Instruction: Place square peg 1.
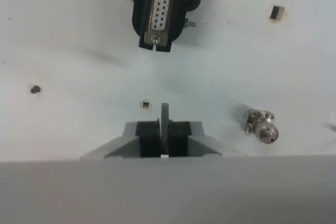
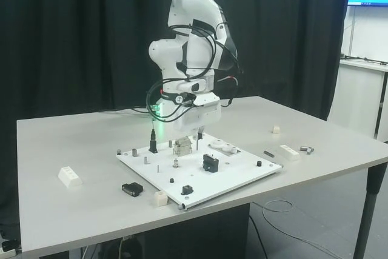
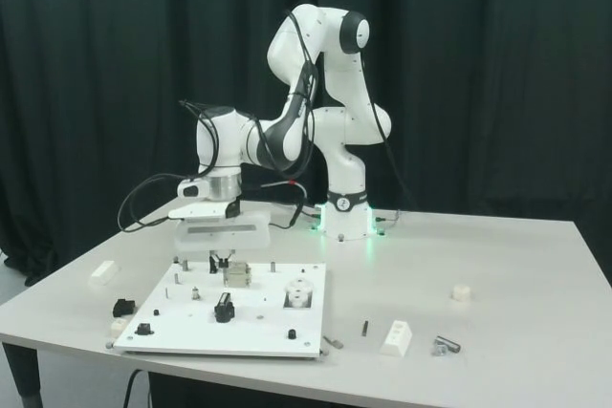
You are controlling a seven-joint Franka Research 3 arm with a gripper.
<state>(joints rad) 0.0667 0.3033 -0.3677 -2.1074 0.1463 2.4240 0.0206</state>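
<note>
Just off the jaw tips, a small square hole [image 1: 145, 104] in the white board [image 1: 79, 51]. Gripper [image 1: 164, 132] closed on the upright grey square peg [image 1: 165, 121]. Beyond, a black D-sub connector [image 1: 161, 9]; to one side, a metal fitting [image 1: 262, 126].

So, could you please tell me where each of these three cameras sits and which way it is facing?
Wrist view: on the arm's wrist, looking down past the hand, which grips a thin peg, onto the white board.
First room view: off a table corner, facing the arm from its side; whole arm shows.
Second room view: across the grey table, facing the arm's base; whole arm shows.
Both room views share the board and arm.
</note>
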